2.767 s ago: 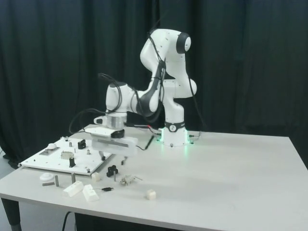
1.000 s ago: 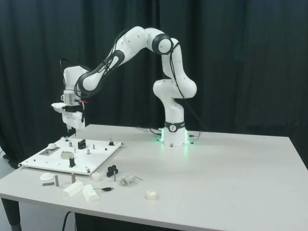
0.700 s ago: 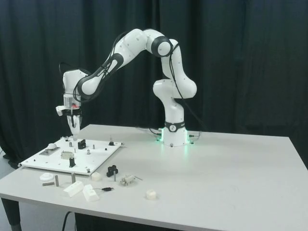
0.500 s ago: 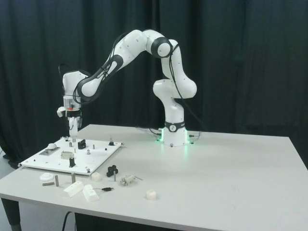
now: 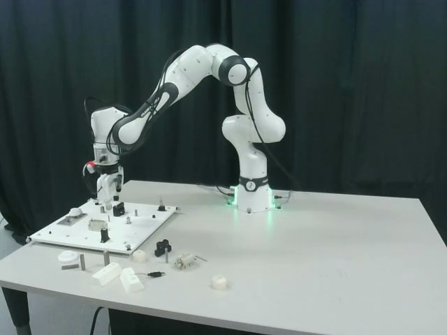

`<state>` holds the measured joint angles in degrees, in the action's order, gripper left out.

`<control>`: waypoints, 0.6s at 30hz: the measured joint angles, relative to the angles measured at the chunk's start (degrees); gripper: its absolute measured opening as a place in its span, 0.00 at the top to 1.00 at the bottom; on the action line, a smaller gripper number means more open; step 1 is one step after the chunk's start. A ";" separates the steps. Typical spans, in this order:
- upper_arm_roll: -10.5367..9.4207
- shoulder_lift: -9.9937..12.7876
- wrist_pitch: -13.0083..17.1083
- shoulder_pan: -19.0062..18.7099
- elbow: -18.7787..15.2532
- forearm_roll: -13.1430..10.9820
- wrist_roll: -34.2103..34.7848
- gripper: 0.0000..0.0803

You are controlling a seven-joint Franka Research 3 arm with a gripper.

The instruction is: Remove BNC.

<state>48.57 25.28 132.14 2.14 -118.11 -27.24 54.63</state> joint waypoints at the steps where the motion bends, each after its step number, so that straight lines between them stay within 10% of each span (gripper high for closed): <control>1: 0.00 0.00 -0.04 0.01 -0.19 -0.03 0.49 0.00; 18: 0.07 -0.03 1.11 0.22 -3.81 -2.31 5.12 0.00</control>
<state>48.63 25.26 133.25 2.36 -121.92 -29.55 59.75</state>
